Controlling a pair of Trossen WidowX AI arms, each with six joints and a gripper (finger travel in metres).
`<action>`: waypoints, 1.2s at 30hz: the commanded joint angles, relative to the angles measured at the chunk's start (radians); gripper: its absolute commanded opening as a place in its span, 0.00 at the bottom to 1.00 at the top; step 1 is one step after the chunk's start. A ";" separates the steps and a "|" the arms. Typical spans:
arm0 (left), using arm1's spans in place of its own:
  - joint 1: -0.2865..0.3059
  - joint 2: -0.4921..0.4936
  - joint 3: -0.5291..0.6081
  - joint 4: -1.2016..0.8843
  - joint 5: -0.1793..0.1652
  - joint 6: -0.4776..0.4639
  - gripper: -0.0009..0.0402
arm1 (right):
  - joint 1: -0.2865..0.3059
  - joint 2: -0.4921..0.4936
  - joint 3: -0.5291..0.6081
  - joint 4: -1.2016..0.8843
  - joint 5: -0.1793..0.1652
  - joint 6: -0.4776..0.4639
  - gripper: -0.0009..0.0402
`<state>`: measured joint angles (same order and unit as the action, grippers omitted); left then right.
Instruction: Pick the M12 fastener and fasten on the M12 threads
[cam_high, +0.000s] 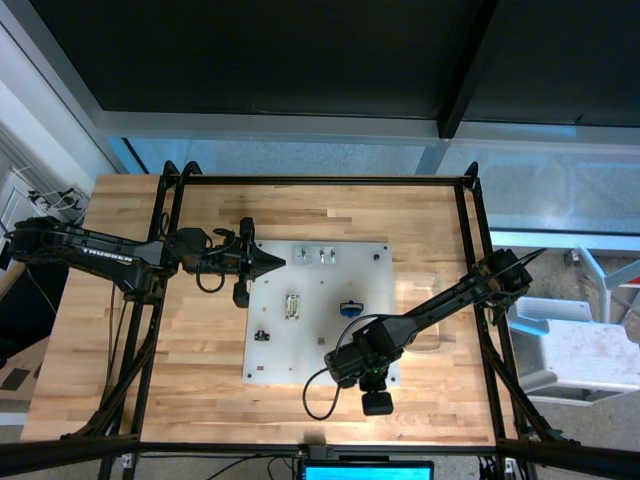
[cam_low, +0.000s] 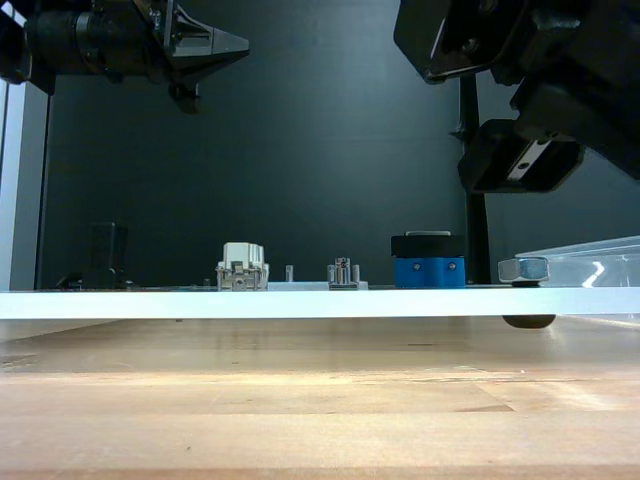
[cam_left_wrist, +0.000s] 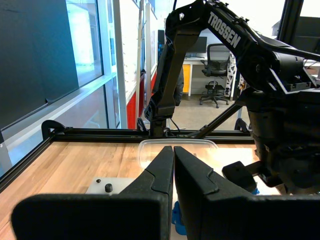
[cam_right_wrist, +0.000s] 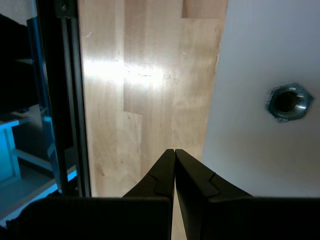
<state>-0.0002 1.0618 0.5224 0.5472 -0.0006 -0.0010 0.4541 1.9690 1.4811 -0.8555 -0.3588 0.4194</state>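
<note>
The right gripper (cam_right_wrist: 174, 151) has its fingers pressed together with nothing between them, tips pointing down over the line where the white board (cam_right_wrist: 260, 150) meets the bench (cam_right_wrist: 150, 75). Just beside them on the board lies the M12 fastener (cam_low: 523, 269), apart from the fingers; it sits on its stud, the M12 threads (cam_right_wrist: 287, 101), which show only as a dark centre in its bore. In the low view it stands at the lower right of the frame, down at board level with no ribs showing, in front of the clear tray (cam_low: 590, 262). From above, that tray lies right of the board at centre right, crossed by the right arm, so what it holds cannot be told; the same arm hides the nut and the fingertips there. The left gripper (cam_high: 275, 262) hangs high over the board's far left corner, left of centre in the high view, fingers pressed together and holding nothing. A blue connector (cam_high: 351, 308) stands mid-board.
</note>
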 joint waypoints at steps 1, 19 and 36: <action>0.000 0.000 0.000 0.000 0.000 0.000 0.02 | 0.000 -0.004 0.000 -0.005 0.016 0.009 0.02; 0.000 0.000 0.000 0.000 0.000 0.000 0.02 | 0.002 0.009 0.014 -0.026 0.376 0.017 0.02; 0.000 0.000 0.000 0.000 0.000 0.000 0.02 | 0.002 0.011 0.014 -0.010 0.029 -0.062 0.02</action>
<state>-0.0002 1.0618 0.5228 0.5472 -0.0010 -0.0010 0.4603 1.9865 1.4944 -0.8581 -0.3534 0.3588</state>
